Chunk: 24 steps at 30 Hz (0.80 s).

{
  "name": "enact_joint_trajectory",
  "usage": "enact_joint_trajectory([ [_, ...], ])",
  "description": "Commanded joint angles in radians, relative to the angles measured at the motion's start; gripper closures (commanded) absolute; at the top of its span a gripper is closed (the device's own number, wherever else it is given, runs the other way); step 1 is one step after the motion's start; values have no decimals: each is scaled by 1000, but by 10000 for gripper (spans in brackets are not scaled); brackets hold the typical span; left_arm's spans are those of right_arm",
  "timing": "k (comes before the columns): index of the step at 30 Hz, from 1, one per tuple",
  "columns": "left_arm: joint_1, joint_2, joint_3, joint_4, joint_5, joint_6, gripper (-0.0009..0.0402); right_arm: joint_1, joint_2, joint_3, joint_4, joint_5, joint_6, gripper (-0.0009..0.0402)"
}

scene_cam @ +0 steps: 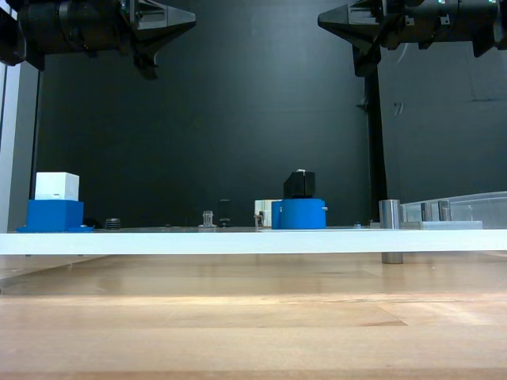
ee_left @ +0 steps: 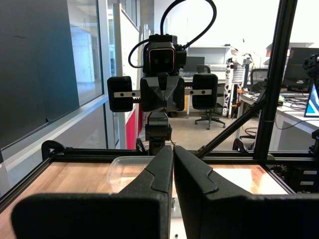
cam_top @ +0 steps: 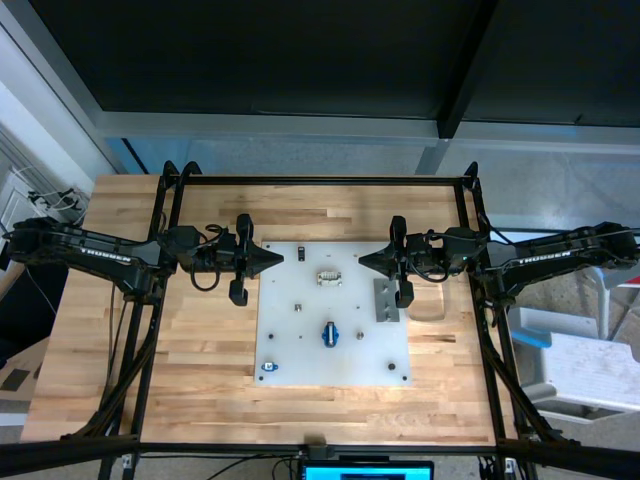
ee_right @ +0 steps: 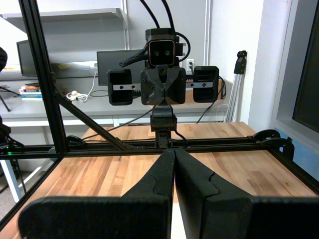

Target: Pick the 16mm cylinder and place it in the container

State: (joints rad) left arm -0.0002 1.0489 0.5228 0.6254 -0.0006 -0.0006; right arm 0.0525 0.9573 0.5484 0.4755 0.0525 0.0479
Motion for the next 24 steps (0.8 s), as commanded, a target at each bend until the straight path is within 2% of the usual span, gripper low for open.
enact_joint_trajectory([
  [1,0,0,0,0,0,0,393,0,0,-2,-14,7,23,393],
  [14,0,0,0,0,0,0,393,0,0,-2,-14,7,23,393],
  [19,0,0,0,0,0,0,393,0,0,2,-18,-2,53,393],
  [24,0,0,0,0,0,0,393,0,0,57,-146,-1,48,393],
])
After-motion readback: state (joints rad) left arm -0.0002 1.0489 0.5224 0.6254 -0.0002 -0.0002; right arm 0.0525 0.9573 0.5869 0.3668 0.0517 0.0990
